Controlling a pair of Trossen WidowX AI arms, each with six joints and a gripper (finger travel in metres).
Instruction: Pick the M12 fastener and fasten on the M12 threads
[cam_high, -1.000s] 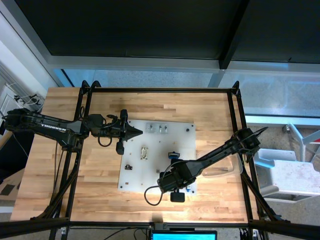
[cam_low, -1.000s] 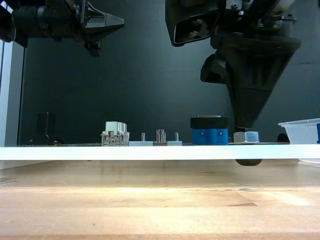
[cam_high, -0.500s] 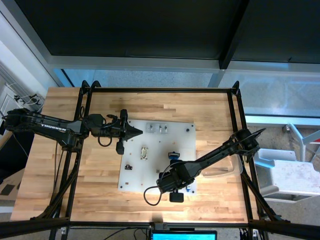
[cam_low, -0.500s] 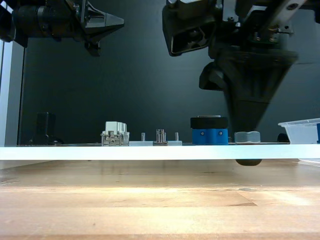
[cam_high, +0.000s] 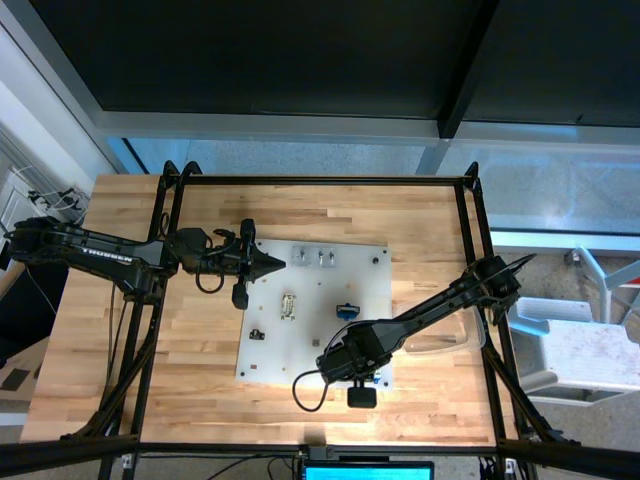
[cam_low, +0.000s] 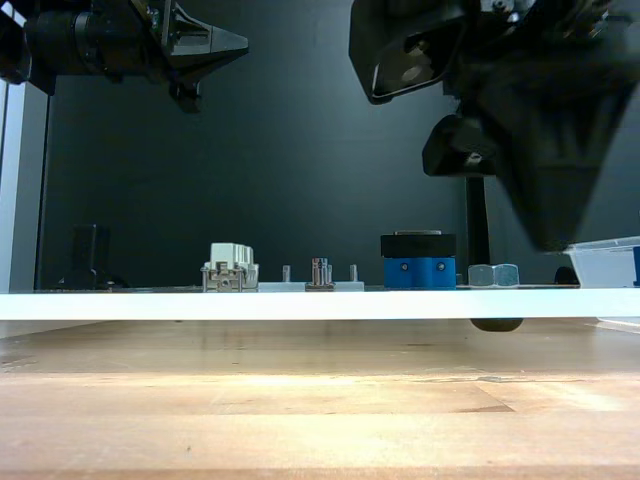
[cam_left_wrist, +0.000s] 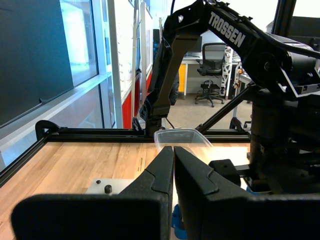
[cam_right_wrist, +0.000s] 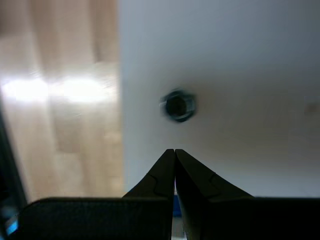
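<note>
Plainly, the whole thing turns on the gap between the right gripper (cam_right_wrist: 174, 150) and the M12 nut (cam_low: 493, 275). The claw's fingers are pressed together with nothing between them. It hangs above the white board (cam_high: 270, 350) near the near right edge, off to the clear tray (cam_low: 600, 260) side of the nut and not touching it.

From the right wrist camera the nut lies flat a little beyond the closed tips, with its bore pointing straight up. It has a dark core, and no ribs show beneath it from table height. I'd judge it is seated on its stud, though I can't be sure how far down.

The left gripper (cam_left_wrist: 173, 150), also clenched on nothing, is raised by the board's far left edge, far from the nut. Any further turning falls to the right arm, which would first have to spread its fingers.
</note>
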